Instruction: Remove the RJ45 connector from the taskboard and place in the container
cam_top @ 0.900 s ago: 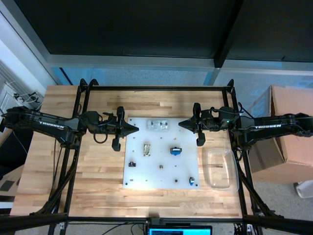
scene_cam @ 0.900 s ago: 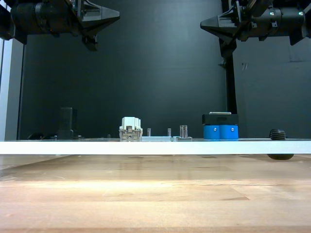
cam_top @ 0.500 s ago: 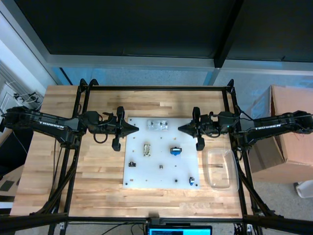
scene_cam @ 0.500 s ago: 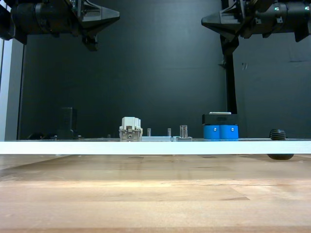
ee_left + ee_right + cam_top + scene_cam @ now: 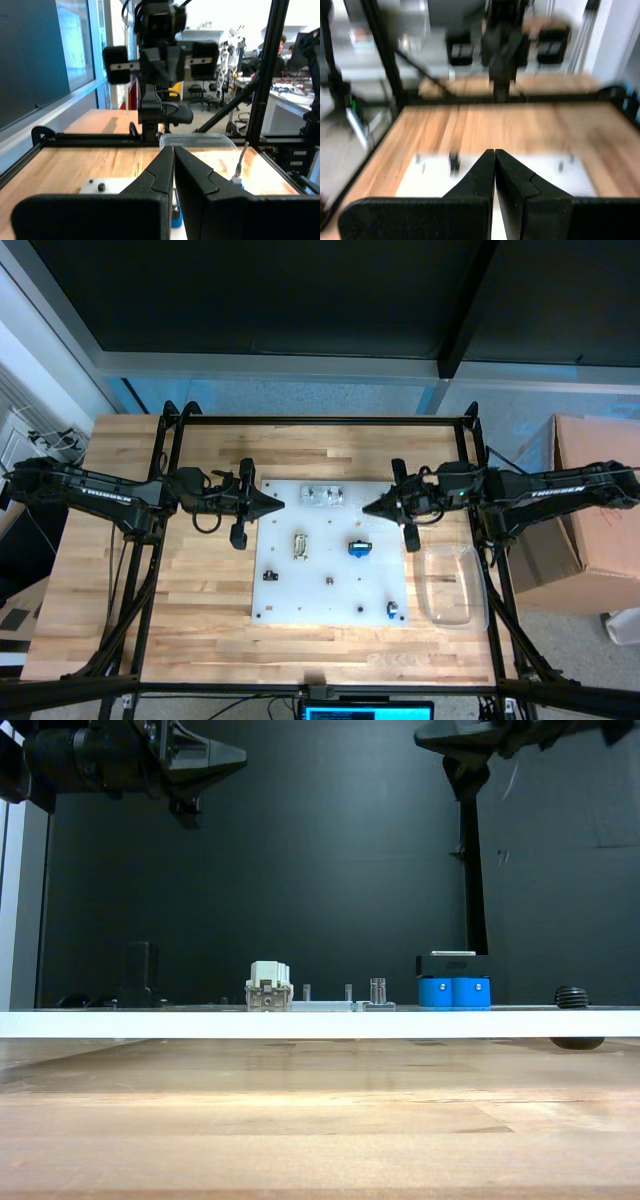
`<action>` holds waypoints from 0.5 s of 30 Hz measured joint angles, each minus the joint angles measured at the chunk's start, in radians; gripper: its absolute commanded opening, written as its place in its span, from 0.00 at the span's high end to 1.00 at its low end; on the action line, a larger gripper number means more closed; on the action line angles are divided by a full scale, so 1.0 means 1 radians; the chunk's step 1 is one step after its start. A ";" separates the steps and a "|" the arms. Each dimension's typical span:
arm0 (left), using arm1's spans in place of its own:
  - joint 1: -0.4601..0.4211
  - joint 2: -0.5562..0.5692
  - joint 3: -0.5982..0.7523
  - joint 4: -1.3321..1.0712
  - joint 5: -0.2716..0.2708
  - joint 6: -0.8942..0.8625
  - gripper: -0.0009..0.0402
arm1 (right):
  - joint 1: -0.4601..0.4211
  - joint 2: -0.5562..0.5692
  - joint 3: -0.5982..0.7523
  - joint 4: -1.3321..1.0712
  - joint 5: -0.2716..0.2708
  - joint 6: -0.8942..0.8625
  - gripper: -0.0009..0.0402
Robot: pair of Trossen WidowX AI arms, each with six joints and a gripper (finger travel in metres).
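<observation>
1. My right claw (image 5: 368, 508) is pressed together and holds nothing. It has slid inward over the far part of the taskboard (image 5: 300, 590) and has climbed, so the low view catches only its underside.
2. My left claw (image 5: 272, 505) is also pressed together and empty. It hangs where it was, high over the board's far left edge.
3. I take the pale block to be the RJ45 connector (image 5: 299, 545). It has not moved and sits upright in its seat on the board, untouched. It lies between my two claw tips, closer to the near edge and well below both.
4. By my reading, removal has not begun: the right claw is only lining up and would have to spread and descend.
5. The container (image 5: 424, 580) rests on the tabletop (image 5: 200, 640) just beside the board's right edge, beneath my right arm.
</observation>
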 measured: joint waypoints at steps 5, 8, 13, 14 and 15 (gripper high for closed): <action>0.000 0.000 0.000 -0.002 0.000 0.000 0.98 | 0.095 0.065 0.147 -0.312 0.102 0.032 0.98; 0.000 0.000 0.000 -0.002 0.000 0.000 0.98 | 0.147 0.108 0.214 -0.442 0.104 0.084 0.98; 0.000 0.000 0.000 -0.002 0.000 0.000 0.98 | 0.230 0.169 0.294 -0.614 0.132 0.164 0.98; 0.000 0.000 0.000 -0.001 0.000 0.000 0.98 | 0.246 0.183 0.311 -0.647 0.134 0.177 0.98; 0.000 0.000 0.000 -0.001 0.000 0.000 0.98 | 0.262 0.194 0.325 -0.677 0.134 0.189 0.98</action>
